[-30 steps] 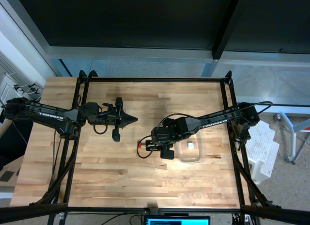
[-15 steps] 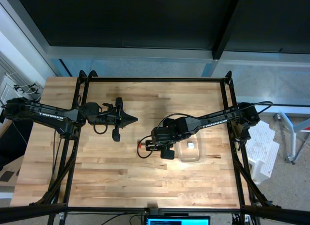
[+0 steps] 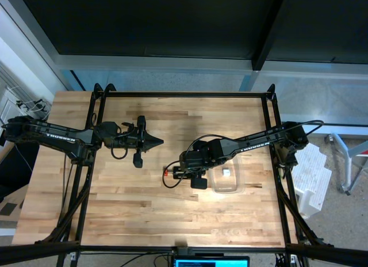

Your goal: Pick the USB-C connector and install on taskboard

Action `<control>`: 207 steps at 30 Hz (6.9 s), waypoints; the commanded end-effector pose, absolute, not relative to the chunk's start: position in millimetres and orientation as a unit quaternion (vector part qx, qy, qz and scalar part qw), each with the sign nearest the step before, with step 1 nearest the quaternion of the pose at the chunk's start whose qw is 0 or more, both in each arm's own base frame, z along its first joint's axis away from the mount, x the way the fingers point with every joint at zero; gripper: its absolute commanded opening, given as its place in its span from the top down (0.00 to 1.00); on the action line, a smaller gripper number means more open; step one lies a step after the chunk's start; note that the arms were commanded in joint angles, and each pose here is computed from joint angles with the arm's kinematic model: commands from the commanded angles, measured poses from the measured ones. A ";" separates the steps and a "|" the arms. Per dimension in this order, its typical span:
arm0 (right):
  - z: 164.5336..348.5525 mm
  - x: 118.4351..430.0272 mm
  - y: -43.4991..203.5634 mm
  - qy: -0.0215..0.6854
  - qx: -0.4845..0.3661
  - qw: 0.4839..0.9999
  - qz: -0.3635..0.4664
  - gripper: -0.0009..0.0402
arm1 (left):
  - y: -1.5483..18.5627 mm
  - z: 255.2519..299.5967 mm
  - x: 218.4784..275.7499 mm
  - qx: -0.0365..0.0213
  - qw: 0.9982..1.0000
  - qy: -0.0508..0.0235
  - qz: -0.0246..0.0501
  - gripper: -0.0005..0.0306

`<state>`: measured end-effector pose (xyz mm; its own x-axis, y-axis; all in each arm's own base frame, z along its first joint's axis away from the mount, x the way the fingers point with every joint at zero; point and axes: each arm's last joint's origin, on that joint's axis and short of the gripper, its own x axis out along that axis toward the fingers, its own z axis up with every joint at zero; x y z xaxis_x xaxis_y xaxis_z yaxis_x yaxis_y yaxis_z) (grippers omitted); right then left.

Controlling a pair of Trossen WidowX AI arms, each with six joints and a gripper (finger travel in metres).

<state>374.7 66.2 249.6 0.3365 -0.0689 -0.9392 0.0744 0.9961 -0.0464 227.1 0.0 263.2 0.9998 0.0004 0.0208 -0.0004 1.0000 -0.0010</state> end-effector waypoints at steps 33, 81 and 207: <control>221.7 370.1 62.9 0.581 -0.011 0.813 -0.038 0.97 | 0.0 263.3 227.1 0.000 1.000 -0.011 0.000 0.98; 303.6 329.2 55.2 0.493 0.004 0.870 -0.026 0.49 | 0.0 262.4 227.8 0.000 1.000 -0.008 0.000 0.98; 262.0 237.3 -1.6 -0.015 0.052 0.999 -0.006 0.98 | 0.0 262.0 228.1 0.000 1.000 -0.008 0.000 0.98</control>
